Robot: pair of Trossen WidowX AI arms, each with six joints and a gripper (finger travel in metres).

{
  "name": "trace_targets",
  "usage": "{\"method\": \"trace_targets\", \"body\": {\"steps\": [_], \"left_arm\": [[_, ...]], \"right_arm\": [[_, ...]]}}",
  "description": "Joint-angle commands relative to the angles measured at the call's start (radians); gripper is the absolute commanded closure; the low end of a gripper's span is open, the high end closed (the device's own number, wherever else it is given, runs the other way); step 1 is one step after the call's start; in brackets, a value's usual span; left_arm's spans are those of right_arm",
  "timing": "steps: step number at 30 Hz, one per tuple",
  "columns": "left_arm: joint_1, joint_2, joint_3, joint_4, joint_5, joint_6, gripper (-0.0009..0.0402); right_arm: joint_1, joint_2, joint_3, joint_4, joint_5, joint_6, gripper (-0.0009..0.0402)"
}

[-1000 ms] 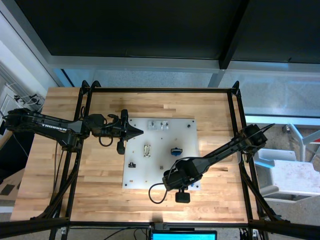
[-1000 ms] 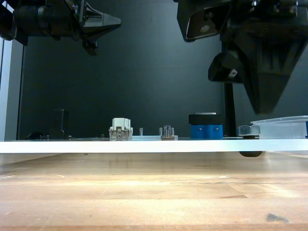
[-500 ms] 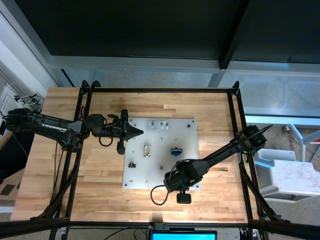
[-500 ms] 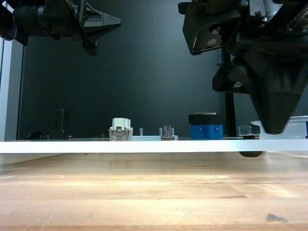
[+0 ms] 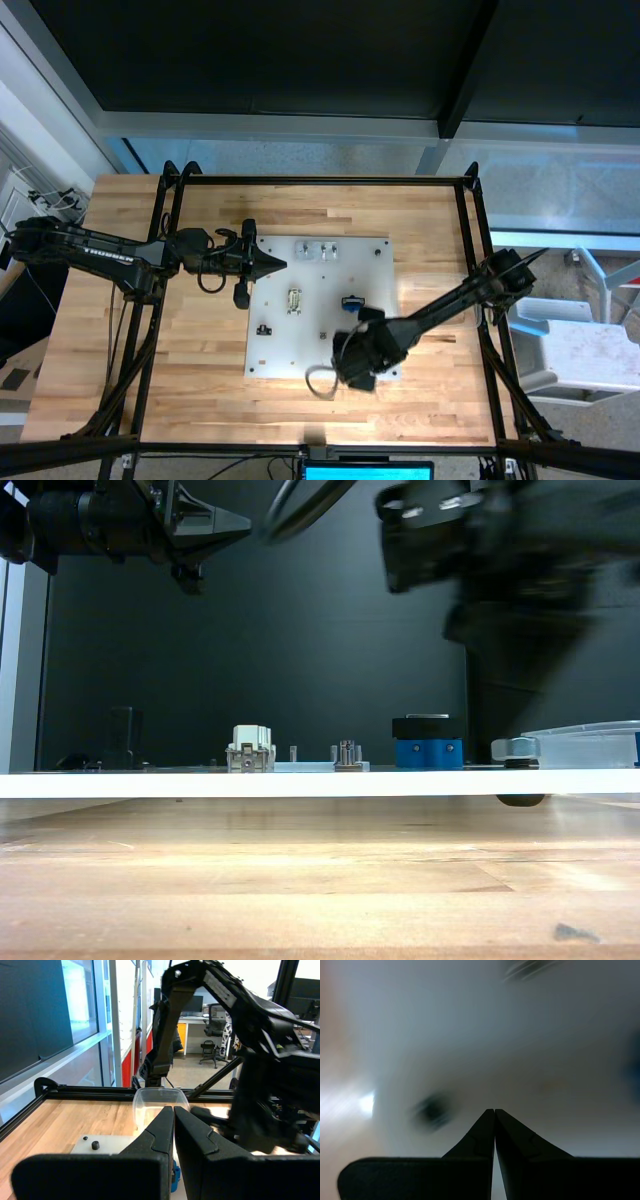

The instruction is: Unfasten the M12 fastener and place in the container

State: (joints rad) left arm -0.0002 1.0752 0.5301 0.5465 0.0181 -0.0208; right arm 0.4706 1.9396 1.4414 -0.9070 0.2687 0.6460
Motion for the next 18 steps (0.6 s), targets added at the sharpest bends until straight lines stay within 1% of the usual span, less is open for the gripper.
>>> {"method": "trace_targets", "body": {"steps": [1, 2, 3, 6, 8, 12, 13, 17, 18], "left_arm": [[0.000, 0.000, 0.000, 0.000, 0.000, 0.000, 0.0393], [0.000, 0.000, 0.000, 0.000, 0.000, 0.000, 0.0393], [0.000, 0.000, 0.000, 0.000, 0.000, 0.000, 0.0393], [0.000, 0.000, 0.000, 0.004, 0.000, 0.000, 0.0393], [0.000, 0.000, 0.000, 0.000, 0.000, 0.000, 0.0393], [0.000, 0.000, 0.000, 0.002, 0.000, 0.000, 0.0393], [0.000, 0.000, 0.000, 0.003, 0.000, 0.000, 0.0393], [0.000, 0.000, 0.000, -0.001, 0.000, 0.000, 0.0393], [0.000, 0.000, 0.000, -0.001, 0.000, 0.000, 0.0393]], "right_arm": [[0.002, -0.014, 0.005, -0.011, -0.010, 0.001, 0.0393], [0.004, -0.016, 0.005, -0.016, -0.017, 0.002, 0.0393], [0.006, -0.016, 0.005, -0.019, -0.036, 0.002, 0.0393], [0.008, -0.016, 0.005, -0.019, -0.071, 0.002, 0.0393], [0.010, -0.016, 0.005, -0.015, -0.106, 0.002, 0.0393], [0.015, -0.022, 0.005, 0.016, -0.206, 0.002, 0.0393], [0.015, -0.025, 0.005, 0.035, -0.241, 0.002, 0.0393], [0.019, -0.032, 0.005, 0.100, -0.357, 0.001, 0.0393], [0.019, -0.032, 0.005, 0.111, -0.373, 0.001, 0.0393]]}}
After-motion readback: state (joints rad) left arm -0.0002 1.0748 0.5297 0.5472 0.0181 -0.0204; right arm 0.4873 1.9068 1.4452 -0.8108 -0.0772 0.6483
